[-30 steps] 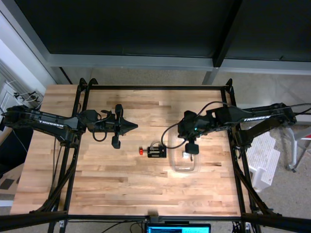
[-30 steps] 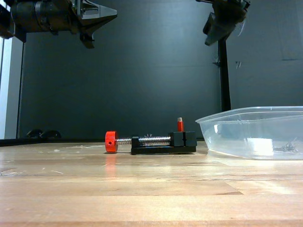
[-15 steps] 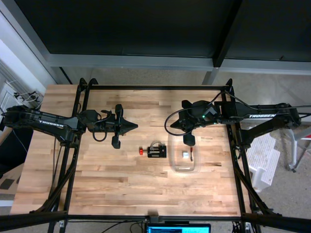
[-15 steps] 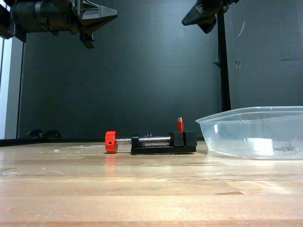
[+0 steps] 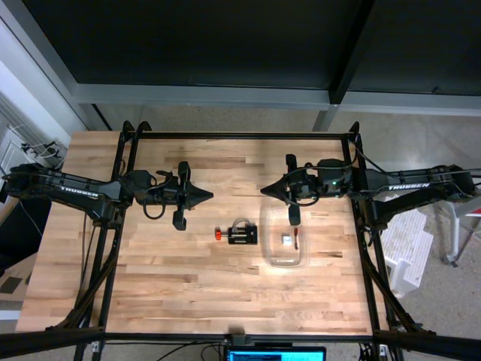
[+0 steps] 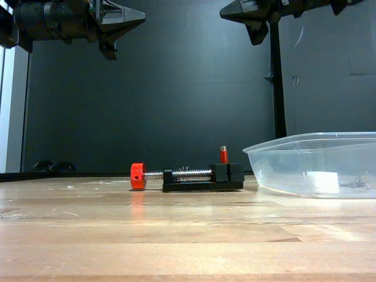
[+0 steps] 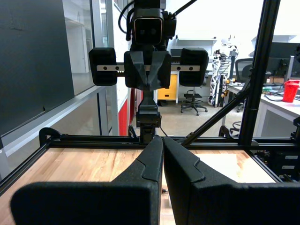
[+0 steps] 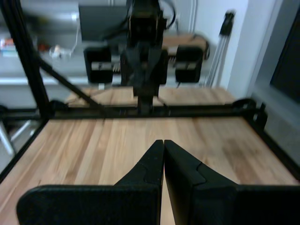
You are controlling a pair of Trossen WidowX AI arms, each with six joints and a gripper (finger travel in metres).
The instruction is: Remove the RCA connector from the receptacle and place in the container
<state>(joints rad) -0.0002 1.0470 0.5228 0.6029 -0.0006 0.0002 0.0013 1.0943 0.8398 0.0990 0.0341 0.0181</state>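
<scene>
The RCA connector (image 5: 296, 239), a slim dark reddish stick, lies inside the clear container (image 5: 272, 258) beside a small white square piece (image 5: 286, 239). In the low view it shows as a dark shape (image 6: 353, 184) behind the container wall (image 6: 294, 167). The receptacle (image 5: 239, 235) (image 6: 194, 175), a black block with a red knob, sits just left of the container. My right gripper (image 5: 263, 189) (image 6: 223, 12) (image 8: 163, 141) hovers high behind the container, level, shut and empty. My left gripper (image 5: 209, 195) (image 6: 143, 20) (image 7: 162, 138) hangs high at mid-left, shut and empty.
A black frame rail (image 5: 240, 136) borders the wooden table (image 5: 188, 301). A short red post (image 6: 223, 154) stands up from the receptacle block. A vertical black pole (image 6: 278, 76) rises behind the container. The two grippers point at each other across a gap.
My right gripper has risen from above the container and drawn back and left, levelling out. The connector now lies uncovered in the container. The left arm has not moved.
</scene>
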